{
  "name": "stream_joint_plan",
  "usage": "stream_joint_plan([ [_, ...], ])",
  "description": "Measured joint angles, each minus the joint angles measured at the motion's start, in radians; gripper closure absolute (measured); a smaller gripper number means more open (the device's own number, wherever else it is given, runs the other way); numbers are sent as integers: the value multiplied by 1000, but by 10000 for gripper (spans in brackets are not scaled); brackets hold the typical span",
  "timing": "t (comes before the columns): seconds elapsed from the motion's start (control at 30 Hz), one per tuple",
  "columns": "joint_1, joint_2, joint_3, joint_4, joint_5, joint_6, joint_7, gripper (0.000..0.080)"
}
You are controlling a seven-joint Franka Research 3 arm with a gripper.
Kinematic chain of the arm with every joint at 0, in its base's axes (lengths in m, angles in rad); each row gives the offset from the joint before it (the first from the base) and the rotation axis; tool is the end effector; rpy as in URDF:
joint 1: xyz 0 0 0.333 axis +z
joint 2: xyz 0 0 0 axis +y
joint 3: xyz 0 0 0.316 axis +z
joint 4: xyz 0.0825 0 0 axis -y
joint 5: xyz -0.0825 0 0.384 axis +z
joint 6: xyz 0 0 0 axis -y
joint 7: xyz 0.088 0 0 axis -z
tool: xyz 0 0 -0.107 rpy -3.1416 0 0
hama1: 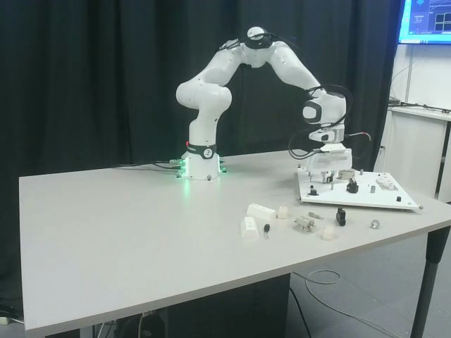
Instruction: Remove BNC.
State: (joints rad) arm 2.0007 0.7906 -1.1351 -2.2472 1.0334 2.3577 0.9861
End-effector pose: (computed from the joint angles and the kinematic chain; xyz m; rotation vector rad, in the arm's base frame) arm 0.3543 0.3836 0.1986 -2.8658 1.2639 -0.0785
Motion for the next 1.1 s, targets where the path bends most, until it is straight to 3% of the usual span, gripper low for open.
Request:
stream_joint_plan([
  [0.37,-4,-4,-1,1,3,-5,-137,676],
  [1.1,-10,-5,-6,1,31,-25,-526,677],
])
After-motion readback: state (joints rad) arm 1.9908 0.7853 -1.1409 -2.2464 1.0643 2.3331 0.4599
